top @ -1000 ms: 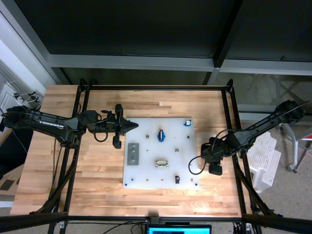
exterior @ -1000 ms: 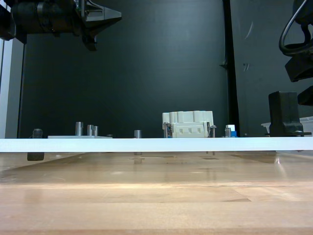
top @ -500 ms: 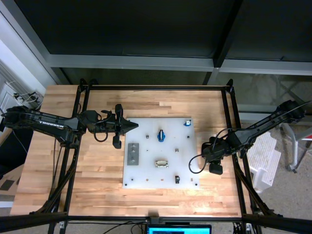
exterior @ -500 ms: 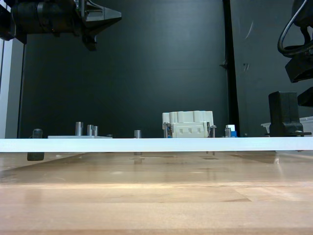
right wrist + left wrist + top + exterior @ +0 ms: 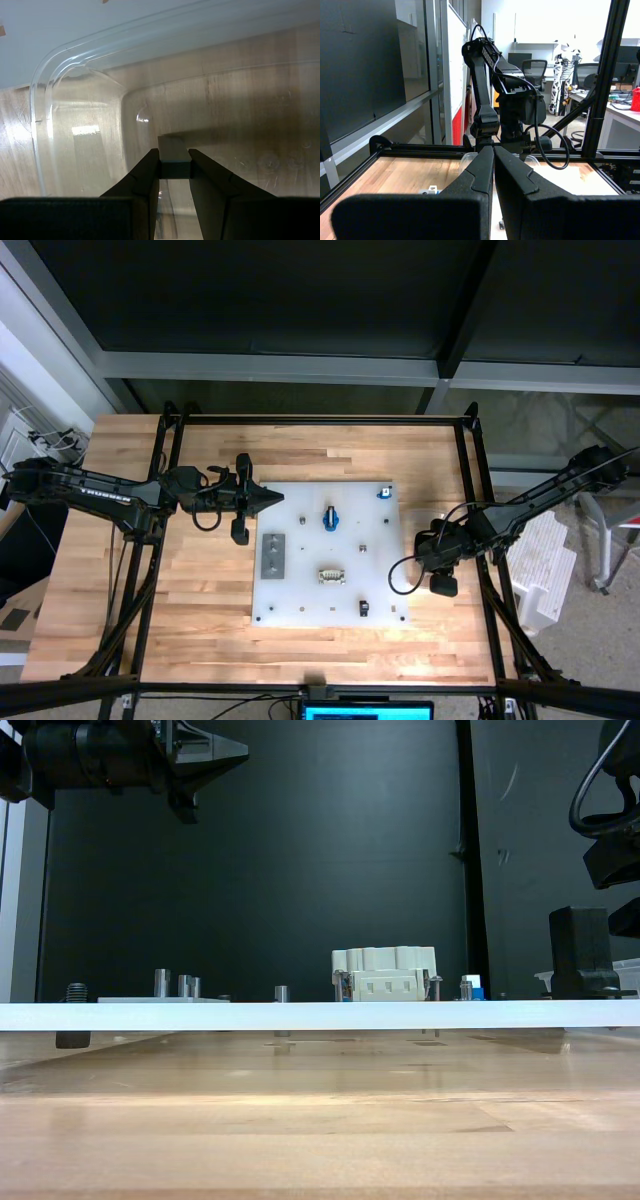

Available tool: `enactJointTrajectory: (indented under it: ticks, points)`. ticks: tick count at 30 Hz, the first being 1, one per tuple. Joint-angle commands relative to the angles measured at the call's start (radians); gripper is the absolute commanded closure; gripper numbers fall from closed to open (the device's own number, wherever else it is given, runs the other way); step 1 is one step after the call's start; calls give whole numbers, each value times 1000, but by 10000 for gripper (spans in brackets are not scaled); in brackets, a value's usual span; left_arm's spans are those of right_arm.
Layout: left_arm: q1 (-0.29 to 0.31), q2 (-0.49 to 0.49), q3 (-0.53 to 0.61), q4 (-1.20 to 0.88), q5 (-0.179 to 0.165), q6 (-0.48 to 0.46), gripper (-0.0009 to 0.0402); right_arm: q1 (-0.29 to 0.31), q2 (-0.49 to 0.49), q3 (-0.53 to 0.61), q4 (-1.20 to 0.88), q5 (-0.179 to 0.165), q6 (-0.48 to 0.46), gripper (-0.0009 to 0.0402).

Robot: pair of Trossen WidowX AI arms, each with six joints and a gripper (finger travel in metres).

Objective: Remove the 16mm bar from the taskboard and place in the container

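Off the taskboard [image 5: 300,585]'s right edge, high view: right gripper [image 5: 430,558] pointing down; left gripper [image 5: 268,498] parked over the far-left corner, out of the way.
Low view: beige connector [image 5: 385,975] and pegs [image 5: 282,993] standing on the board.
Left wrist view: fingers [image 5: 482,172] pressed together, empty.
Right wrist view: 16mm bar [image 5: 174,160] clamped between the right fingers above the container [image 5: 75,95], apparently poised for release.

Open air lay over the board's [image 5: 300,590] pegs [image 5: 162,983] and connector [image 5: 385,973]. The left gripper [image 5: 278,497] hung high at its far-left edge, and the right gripper [image 5: 173,156], pinching the bar [image 5: 174,166], was above the tub [image 5: 75,90].
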Motion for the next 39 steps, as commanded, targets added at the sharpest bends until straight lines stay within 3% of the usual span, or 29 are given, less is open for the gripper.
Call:
enactJointTrajectory:
  ticks: [1, 16, 36, 39]
  points:
    - [0, 0, 0, 0, 0, 0, 393, 0, 0, 1, 3, -5, 2, 393]
    - [0, 0, 0, 0, 0, 0, 393, 3, 0, 36, 13, -13, 12, 374]
    - [0, 0, 0, 0, 0, 0, 393, 2, -42, 37, -34, 6, 42, 194]
    - [0, 0, 0, 0, 0, 0, 393, 1, -58, 56, -85, 40, 59, 168]
